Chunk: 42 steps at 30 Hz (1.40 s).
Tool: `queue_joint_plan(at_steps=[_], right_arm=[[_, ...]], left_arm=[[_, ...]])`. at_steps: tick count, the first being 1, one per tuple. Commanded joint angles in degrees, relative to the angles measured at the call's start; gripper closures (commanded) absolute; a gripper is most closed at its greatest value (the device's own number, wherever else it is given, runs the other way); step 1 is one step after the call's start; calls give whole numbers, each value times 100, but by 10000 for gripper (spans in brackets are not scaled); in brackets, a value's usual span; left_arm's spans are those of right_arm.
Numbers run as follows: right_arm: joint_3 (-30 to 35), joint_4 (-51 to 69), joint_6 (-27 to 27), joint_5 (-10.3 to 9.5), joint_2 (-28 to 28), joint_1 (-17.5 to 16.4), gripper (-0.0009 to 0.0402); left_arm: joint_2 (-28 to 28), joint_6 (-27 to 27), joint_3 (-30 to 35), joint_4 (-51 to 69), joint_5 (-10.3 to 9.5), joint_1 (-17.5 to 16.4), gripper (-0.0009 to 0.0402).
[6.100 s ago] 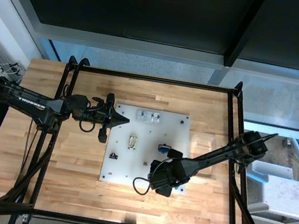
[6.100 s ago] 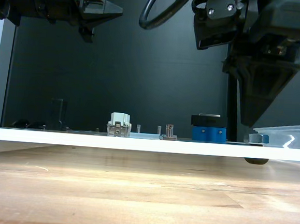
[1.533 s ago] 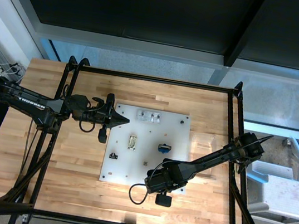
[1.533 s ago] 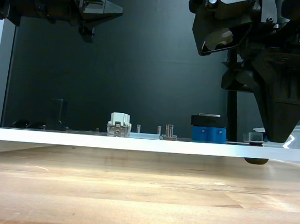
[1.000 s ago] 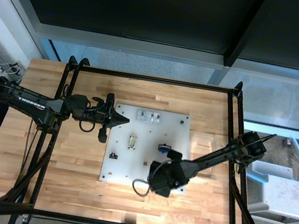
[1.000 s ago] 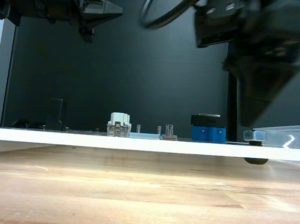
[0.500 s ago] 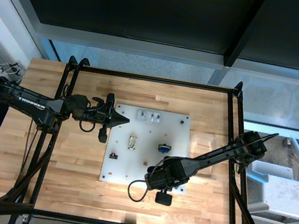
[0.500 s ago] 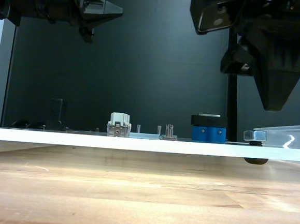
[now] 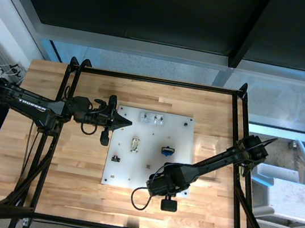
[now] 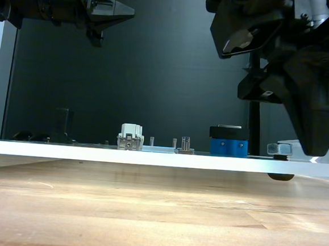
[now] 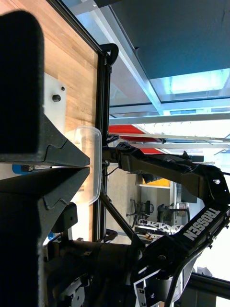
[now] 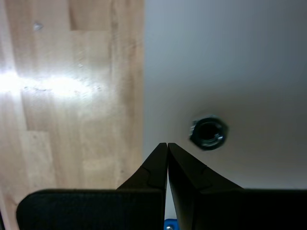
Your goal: Unfasten the M12 fastener and place in the container
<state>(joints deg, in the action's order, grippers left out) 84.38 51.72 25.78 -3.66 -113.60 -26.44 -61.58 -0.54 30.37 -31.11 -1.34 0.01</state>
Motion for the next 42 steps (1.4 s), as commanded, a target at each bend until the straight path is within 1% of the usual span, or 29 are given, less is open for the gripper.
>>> queue_joint_plan(at_steps=[1, 2, 3, 4, 5, 6, 8, 9, 11, 16, 19, 20, 22, 23, 25, 28, 29, 30, 31, 32, 34, 36, 37, 39, 41, 42], right_arm=[[-4, 2, 4, 138, 0, 22, 393], [-4, 20, 7, 258, 4, 33, 393], [-4, 72, 44, 494, 15, 33, 393], [-4, 162, 116, 815, 42, 33, 393], [-4, 249, 166, 1093, 61, 33, 393], [-2, 343, 192, 1329, 81, 33, 393], [33, 542, 258, 1670, 101, 35, 393], [48, 612, 297, 1746, 105, 35, 393], [50, 658, 337, 1757, 146, 35, 393], [57, 658, 413, 1687, 190, 35, 393], [87, 658, 579, 1438, 234, 35, 393], [111, 660, 651, 1390, 243, 35, 393], [210, 693, 979, 1384, 267, 35, 393], [273, 734, 1248, 1360, 271, 37, 393], [435, 894, 1945, 1307, 271, 48, 393], [688, 1110, 3005, 1285, 256, 48, 393], [787, 1169, 3189, 1257, 247, 46, 393], [885, 1207, 3241, 1226, 236, 46, 393], [986, 1231, 3252, 1121, 190, 46, 392], [1091, 1276, 3272, 1062, 153, 46, 389], [1272, 1384, 3438, 970, 85, 42, 375], [1456, 1510, 3576, 905, 13, 39, 351], [1534, 1563, 3630, 839, -44, 35, 337], [1617, 1635, 3753, 824, -74, 31, 304], [1633, 1685, 3965, 852, -127, 31, 269], [1615, 1681, 3985, 852, -127, 31, 251]], left_arm=[[-2, 0, 0, -4, 2, 0, 393], [-2, 0, 0, -7, 2, -2, 393], [-2, 0, 0, -7, 2, -2, 393], [-2, 0, 0, -7, 2, 0, 393], [-2, -2, 0, -7, 2, 0, 393], [-2, 0, 0, -7, 2, -2, 393], [-2, 0, 0, -7, 2, 0, 393], [-2, 0, 0, -7, 2, 0, 393], [-2, 0, 0, -7, 2, 0, 393], [-2, 0, 0, -9, 2, 0, 393], [-2, 0, 0, -7, 4, 2, 393], [-2, 0, 0, -7, 2, 0, 393], [-2, 0, 0, -9, -9, -2, 393], [-2, 0, 0, -9, -15, -4, 393], [-2, 0, 0, -2, -17, -2, 393], [-2, 0, 0, -7, -15, 0, 393], [-2, 0, 0, -7, -15, 0, 393], [-2, 0, 0, -7, -15, 0, 393], [-2, 0, 0, -7, -17, -2, 393], [-2, 0, 0, -4, -20, 0, 393], [-2, 0, 0, -4, -17, -2, 393], [-2, 0, 0, -7, -15, 0, 393], [-2, 0, 0, -7, -17, 0, 393], [-2, 0, 0, -7, -17, -2, 393], [-2, 0, 0, -4, -17, -2, 393], [-2, 0, 0, -7, -17, -2, 393]])
